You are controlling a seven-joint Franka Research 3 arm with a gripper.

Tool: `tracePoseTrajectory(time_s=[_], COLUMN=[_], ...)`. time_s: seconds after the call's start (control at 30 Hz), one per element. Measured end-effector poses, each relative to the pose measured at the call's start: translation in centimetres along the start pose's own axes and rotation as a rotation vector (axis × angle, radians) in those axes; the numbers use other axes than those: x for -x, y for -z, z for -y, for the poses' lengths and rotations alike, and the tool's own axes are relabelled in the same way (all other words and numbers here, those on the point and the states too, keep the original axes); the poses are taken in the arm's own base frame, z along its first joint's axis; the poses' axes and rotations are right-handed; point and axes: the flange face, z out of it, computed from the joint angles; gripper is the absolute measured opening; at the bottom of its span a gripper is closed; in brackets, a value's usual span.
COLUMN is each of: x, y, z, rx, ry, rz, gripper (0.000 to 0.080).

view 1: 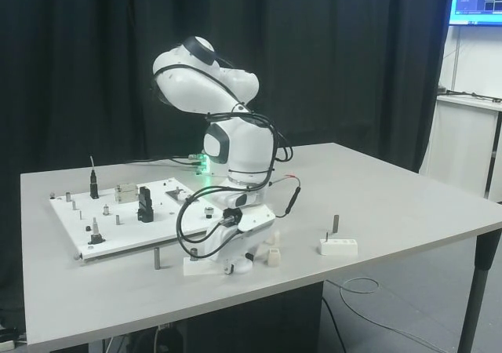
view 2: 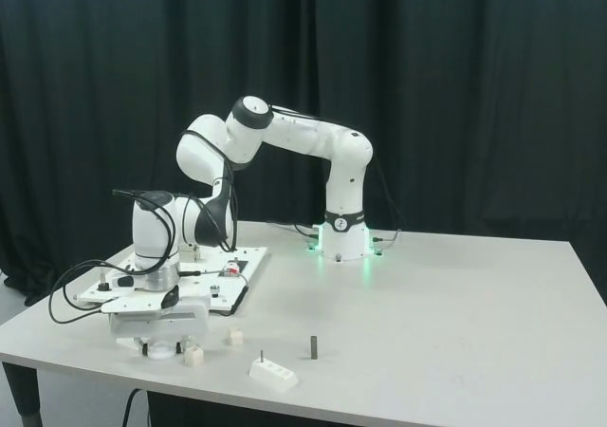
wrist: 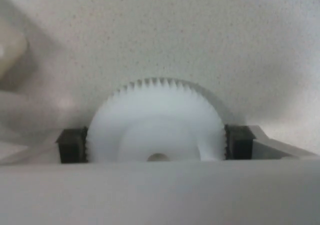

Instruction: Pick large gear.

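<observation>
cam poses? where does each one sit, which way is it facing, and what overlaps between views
Wrist view: on the arm's wrist, facing down at the large gear held between the end effector pads.
First room view: off a table corner, facing the arm; whole arm shows, black curtain behind.
Second room view: across the table, facing the arm's green-lit base; whole arm shows.
Shared: both room views show the white board and the low end effector.
</observation>
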Motion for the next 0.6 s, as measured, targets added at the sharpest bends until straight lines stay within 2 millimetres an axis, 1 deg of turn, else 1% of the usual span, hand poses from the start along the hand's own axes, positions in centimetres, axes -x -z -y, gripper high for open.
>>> tracePoseTrajectory(time_s=[0.03, 0.07, 0.33, 0.6], x=[0.0, 0.0, 0.0, -0.1], y=[0.0, 0.0, 0.2, 1.8], z=[0.0, 0.0, 0.1, 0.2], rx=[0.000, 0.000, -0.006, -0.007], ry=[-0.001, -0.002, -0.006, -0.011], rz=[0.000, 0.000, 0.005, 0.025], gripper=[0.0634, 0.0596, 0.0596, 0.0596])
